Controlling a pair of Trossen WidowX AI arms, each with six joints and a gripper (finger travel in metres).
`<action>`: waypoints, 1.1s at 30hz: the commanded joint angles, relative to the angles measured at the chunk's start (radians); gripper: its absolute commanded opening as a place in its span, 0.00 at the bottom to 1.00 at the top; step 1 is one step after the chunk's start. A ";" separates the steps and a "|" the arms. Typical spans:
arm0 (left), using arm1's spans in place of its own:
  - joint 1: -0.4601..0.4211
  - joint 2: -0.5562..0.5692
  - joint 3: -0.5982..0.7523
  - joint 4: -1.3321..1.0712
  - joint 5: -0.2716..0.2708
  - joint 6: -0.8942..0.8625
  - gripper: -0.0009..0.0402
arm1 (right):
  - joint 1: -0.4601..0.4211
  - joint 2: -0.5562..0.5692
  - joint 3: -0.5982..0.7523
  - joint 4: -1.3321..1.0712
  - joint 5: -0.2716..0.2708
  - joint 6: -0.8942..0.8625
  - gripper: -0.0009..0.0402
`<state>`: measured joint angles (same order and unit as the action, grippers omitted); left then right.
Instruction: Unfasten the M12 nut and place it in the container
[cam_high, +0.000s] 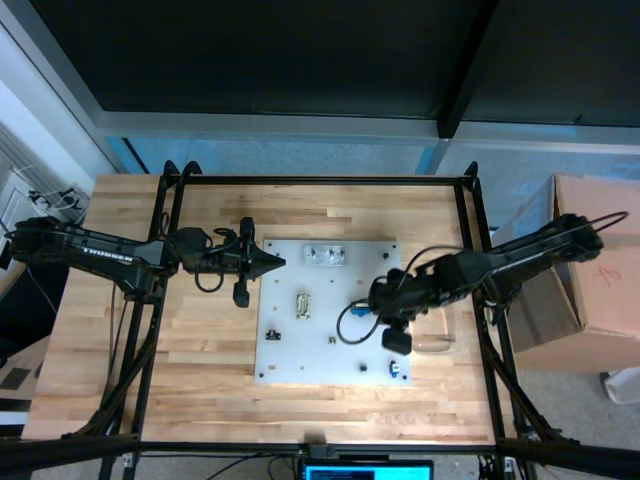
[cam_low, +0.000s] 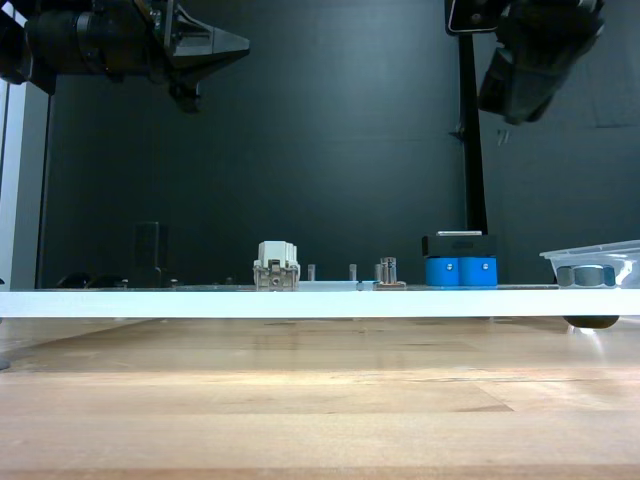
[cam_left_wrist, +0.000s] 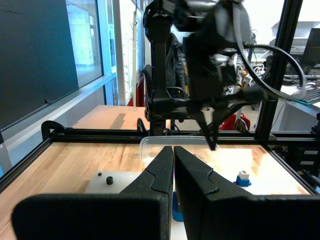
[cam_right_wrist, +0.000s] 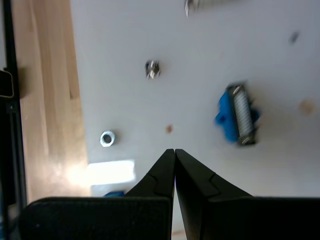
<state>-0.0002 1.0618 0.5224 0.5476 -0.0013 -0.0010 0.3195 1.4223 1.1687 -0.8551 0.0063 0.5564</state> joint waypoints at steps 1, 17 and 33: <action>0.000 0.000 0.000 0.000 0.000 0.000 0.02 | 0.036 0.088 0.080 -0.067 -0.002 0.154 0.02; 0.000 0.000 0.000 0.000 0.000 0.000 0.02 | 0.136 0.449 0.415 -0.211 -0.034 0.648 0.35; 0.000 0.000 0.000 0.000 0.000 0.000 0.02 | 0.169 0.539 0.477 -0.240 -0.017 0.662 0.65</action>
<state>-0.0002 1.0618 0.5228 0.5476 -0.0013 -0.0010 0.4877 1.9568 1.6474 -1.0958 -0.0120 1.2182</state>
